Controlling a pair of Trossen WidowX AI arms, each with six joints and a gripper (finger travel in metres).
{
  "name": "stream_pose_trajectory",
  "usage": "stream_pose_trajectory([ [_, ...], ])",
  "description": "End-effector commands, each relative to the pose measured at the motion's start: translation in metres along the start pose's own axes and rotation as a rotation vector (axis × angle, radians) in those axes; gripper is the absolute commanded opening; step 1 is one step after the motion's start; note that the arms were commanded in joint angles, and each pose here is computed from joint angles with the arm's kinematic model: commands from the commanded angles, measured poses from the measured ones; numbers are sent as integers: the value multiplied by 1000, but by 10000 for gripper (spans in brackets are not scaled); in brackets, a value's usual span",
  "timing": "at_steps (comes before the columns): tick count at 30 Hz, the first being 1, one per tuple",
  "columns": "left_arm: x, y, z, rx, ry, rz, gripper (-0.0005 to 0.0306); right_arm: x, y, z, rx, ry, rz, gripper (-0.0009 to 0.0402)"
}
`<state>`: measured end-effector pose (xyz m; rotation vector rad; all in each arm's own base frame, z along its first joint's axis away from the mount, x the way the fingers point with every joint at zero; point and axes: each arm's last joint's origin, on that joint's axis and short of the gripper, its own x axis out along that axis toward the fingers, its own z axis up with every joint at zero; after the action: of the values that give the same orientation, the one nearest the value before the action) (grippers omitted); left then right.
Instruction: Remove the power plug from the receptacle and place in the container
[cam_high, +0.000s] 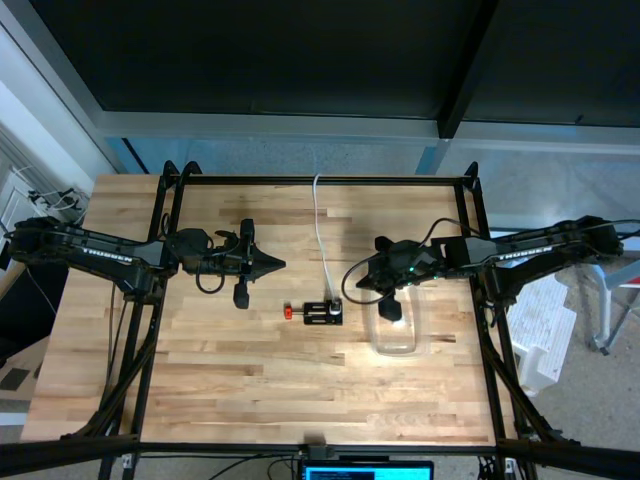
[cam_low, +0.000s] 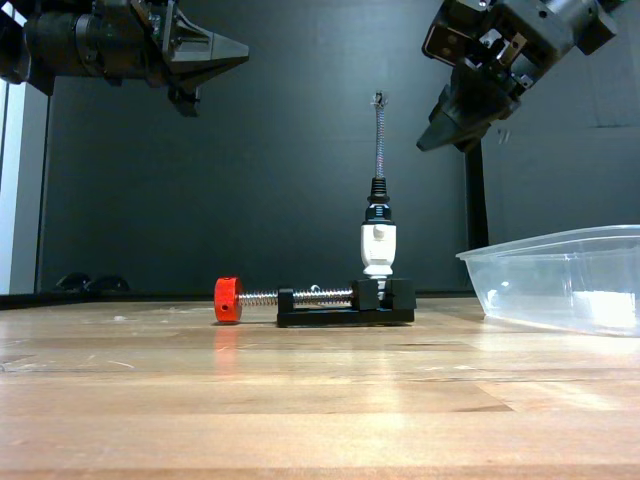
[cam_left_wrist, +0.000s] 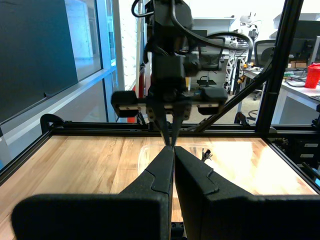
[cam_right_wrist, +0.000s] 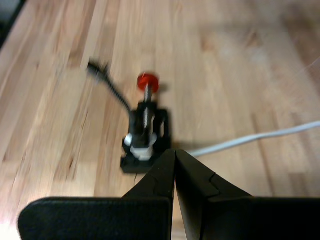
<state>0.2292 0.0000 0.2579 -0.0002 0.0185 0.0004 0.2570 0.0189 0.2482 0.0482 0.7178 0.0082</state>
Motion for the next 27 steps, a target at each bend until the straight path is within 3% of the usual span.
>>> stream_pose_trajectory([
  [1, 0, 0, 0, 0, 0, 0, 0, 9, 8, 3, -19, 65, 13, 0],
  [4, 0, 0, 0, 0, 0, 0, 0, 16, 13, 5, -32, 109, 20, 0],
  [9, 0, 0, 0, 0, 0, 0, 0, 27, 22, 13, -57, 173, -26, 11],
  [12, 0, 0, 0, 0, 0, 0, 0, 33, 23, 19, -37, 217, -52, 44],
  [22, 0, 0, 0, 0, 0, 0, 0, 53, 30, 42, -3, 332, -72, 192],
  [27, 0, 0, 0, 0, 0, 0, 0, 67, 34, 52, -4, 363, -77, 224],
])
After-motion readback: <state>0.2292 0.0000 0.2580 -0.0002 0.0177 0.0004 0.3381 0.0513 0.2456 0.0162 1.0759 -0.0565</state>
